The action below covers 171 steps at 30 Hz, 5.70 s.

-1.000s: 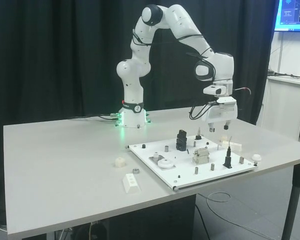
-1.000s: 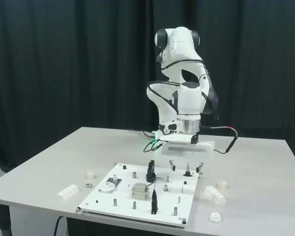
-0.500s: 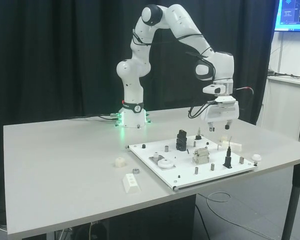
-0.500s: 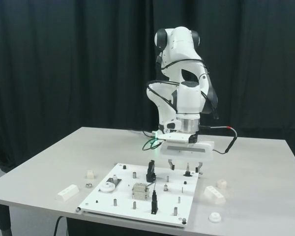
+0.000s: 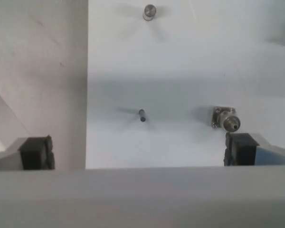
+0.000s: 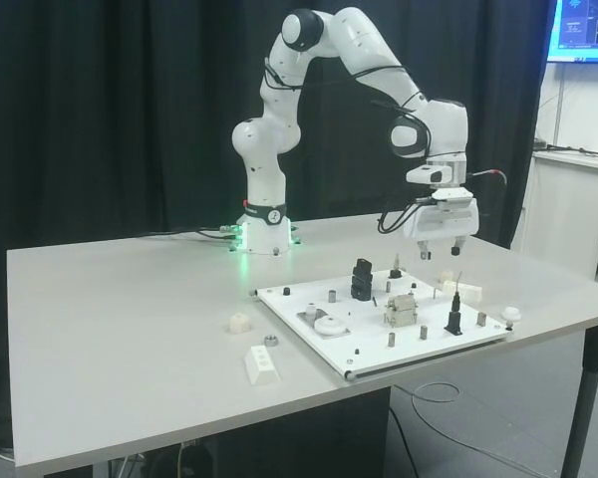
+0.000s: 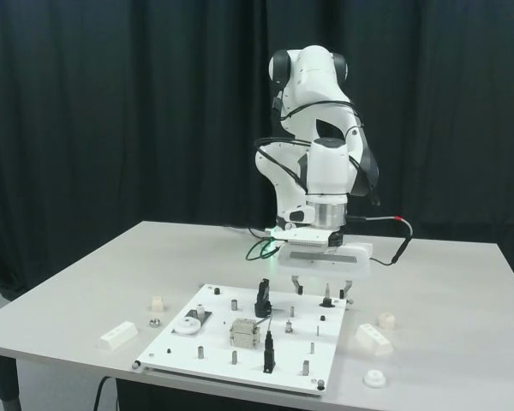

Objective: Pick medium gear.

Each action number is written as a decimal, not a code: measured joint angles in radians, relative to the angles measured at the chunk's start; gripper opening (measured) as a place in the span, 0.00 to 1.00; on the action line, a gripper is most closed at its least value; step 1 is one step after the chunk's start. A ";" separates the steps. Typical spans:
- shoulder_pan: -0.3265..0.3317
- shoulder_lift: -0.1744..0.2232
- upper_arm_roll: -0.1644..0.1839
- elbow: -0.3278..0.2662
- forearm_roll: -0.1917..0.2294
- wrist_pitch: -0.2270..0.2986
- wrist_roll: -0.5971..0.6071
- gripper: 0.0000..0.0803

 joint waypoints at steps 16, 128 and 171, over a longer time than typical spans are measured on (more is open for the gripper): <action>-0.004 0.000 0.000 0.006 -0.001 -0.002 -0.027 1.00; -0.003 0.634 0.090 0.800 0.022 -0.272 0.407 1.00; -0.002 0.652 0.090 0.847 0.038 -0.321 0.371 0.35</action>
